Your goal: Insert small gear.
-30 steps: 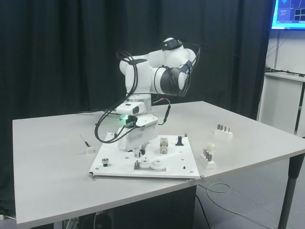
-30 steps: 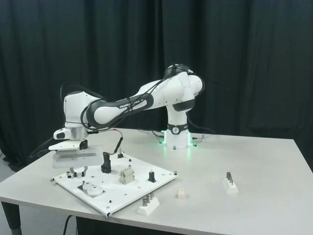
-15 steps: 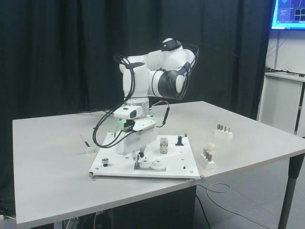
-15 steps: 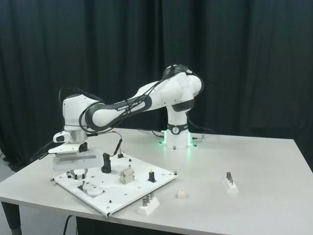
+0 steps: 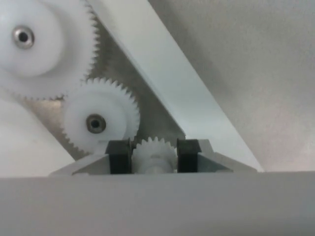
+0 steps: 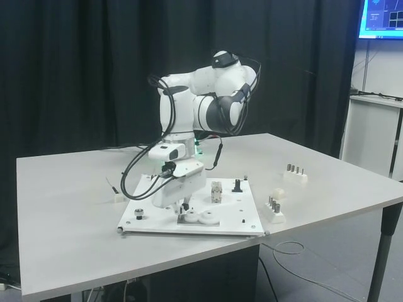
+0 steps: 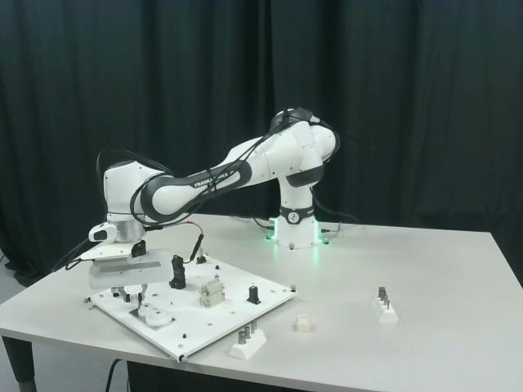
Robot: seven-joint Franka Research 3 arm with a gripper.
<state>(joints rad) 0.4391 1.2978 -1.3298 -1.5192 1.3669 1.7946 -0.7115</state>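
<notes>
In the wrist view, a small white gear (image 5: 154, 153) sits between my two black finger pads (image 5: 118, 156), and the gripper (image 5: 154, 157) is shut on it. Its teeth lie right beside a medium white gear (image 5: 101, 120), which meshes with a large white gear (image 5: 37, 44); both sit on pegs on the white board (image 5: 162, 64). In the first room view the gripper (image 6: 182, 205) hangs low over the board (image 6: 233, 211), just behind the mounted gears (image 6: 200, 217). The second room view shows the gripper (image 7: 129, 292) at the board's (image 7: 237, 318) left end, beside the gears (image 7: 154, 314).
On the board stand a small grey connector block (image 6: 216, 190) and a black bracket (image 6: 236, 185). To its right on the grey table are two white holders with pegs (image 6: 296, 173) (image 6: 274, 212) and a small white block (image 6: 279, 194). A white piece with a pin (image 6: 115, 194) lies at the left.
The arm's elbow has swung and the hand has sunk slightly toward the board, shifting a little along it next to the mounted gears. The fingers stay shut on the small gear.
</notes>
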